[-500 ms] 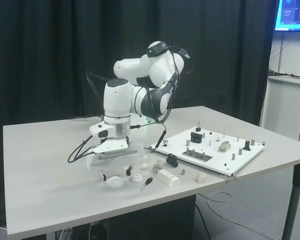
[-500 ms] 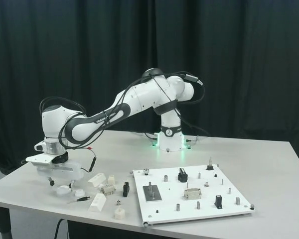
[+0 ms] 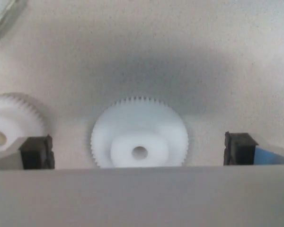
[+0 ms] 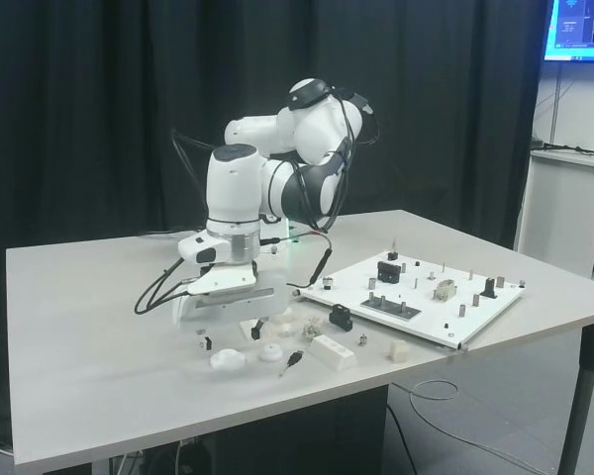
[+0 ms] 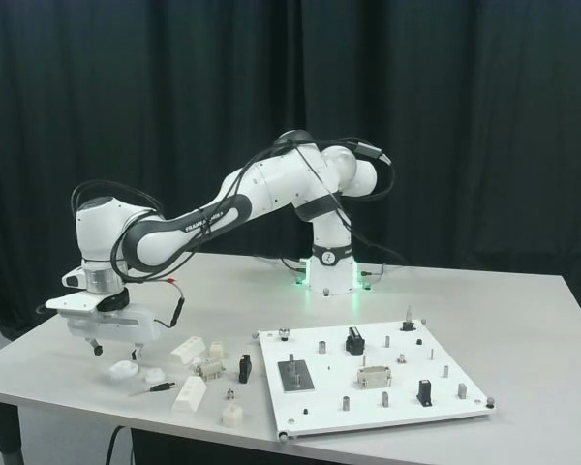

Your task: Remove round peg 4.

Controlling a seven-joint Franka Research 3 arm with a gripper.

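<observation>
My gripper (image 4: 233, 338) (image 5: 116, 351) hangs open a little above the table, away from the white board (image 4: 480, 305) (image 5: 321, 404). Directly under it lies a large white gear (image 3: 139, 137) (image 4: 228, 361) (image 5: 124, 369), flat on the table and free of both fingers. In the wrist view the gripper (image 3: 137, 150) has one black fingertip on each side of this gear, with wide gaps. A smaller white gear (image 3: 9, 123) (image 4: 269, 353) (image 5: 154, 375) lies beside it. Several small grey pegs (image 5: 348, 403) stand upright on the board; I cannot tell which one is round peg 4.
Loose parts lie between the gears and the board: white blocks (image 4: 335, 351) (image 5: 190, 394), a black connector (image 4: 340, 318) (image 5: 245, 368), a thin plug (image 4: 291, 361) and a small white piece (image 5: 231, 417). The table's front edge (image 5: 97, 415) runs close to the gears.
The gripper has risen from just above the large gear to a higher position, and the arm's elbow has lifted with it. Both gears stay where they were.
</observation>
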